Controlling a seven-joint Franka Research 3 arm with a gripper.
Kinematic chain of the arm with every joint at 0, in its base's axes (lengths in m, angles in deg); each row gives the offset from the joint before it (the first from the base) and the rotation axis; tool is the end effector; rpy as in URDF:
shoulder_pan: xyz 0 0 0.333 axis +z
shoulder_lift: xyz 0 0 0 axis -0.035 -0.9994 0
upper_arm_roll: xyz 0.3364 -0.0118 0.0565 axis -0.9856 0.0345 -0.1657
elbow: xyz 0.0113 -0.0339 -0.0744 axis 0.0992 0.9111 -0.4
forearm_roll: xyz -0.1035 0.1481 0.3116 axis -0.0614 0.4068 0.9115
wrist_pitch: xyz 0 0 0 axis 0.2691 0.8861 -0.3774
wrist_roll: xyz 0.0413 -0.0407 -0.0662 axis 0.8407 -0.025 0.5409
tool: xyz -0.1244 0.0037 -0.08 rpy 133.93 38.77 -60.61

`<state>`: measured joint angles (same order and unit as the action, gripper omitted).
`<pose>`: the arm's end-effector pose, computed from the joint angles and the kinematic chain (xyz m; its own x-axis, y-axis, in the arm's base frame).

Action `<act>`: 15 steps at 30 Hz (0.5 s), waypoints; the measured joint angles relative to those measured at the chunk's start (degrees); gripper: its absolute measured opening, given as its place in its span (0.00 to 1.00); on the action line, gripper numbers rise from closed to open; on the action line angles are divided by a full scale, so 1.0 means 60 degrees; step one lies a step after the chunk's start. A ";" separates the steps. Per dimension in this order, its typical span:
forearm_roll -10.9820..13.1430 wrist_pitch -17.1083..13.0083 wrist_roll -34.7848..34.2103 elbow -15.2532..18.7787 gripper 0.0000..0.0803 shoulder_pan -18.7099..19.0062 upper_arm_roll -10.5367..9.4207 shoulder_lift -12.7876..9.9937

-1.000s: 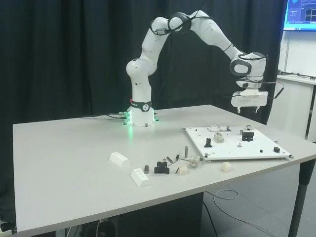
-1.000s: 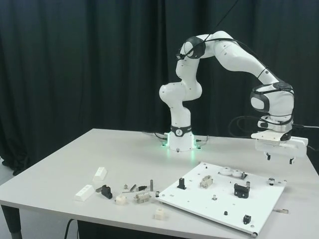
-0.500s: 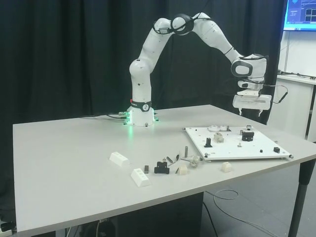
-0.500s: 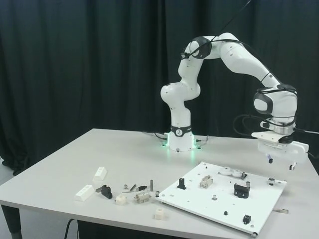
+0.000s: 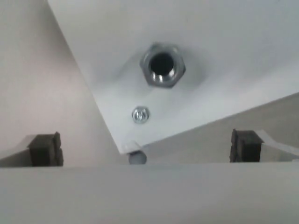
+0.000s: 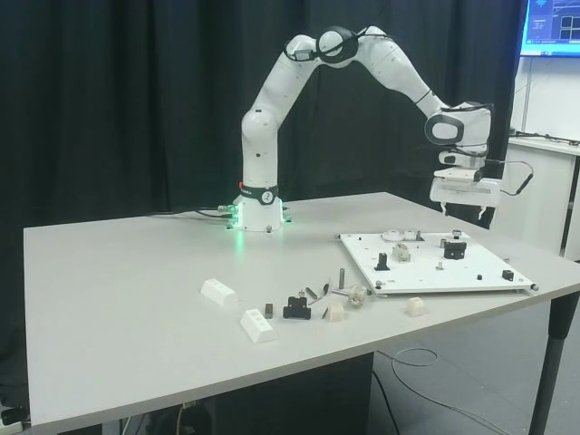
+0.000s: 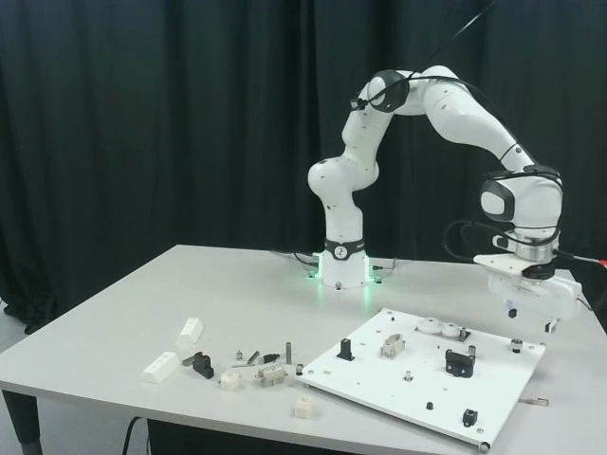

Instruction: Remove bolt 4.

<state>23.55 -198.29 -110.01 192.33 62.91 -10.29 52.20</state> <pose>0.4107 0.4745 0.2629 0.0711 -0.9964 -0.0461 -0.9967 -0.0728 0.0370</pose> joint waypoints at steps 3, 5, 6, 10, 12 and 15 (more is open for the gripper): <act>0.0127 0.0008 -0.0001 0.0000 1.00 0.0115 0.0232 -0.0052; 0.0236 0.0024 -0.0009 0.0000 1.00 0.0167 0.0365 -0.0094; 0.0296 0.0036 -0.0009 0.0000 1.00 0.0187 0.0422 -0.0114; 0.0487 0.0080 -0.0084 0.0005 1.00 0.0222 0.0591 -0.0187; 0.0572 0.0104 -0.0258 0.0015 1.00 0.0224 0.0645 -0.0219; 0.0672 0.0126 -0.0464 0.0052 1.00 0.0248 0.0711 -0.0247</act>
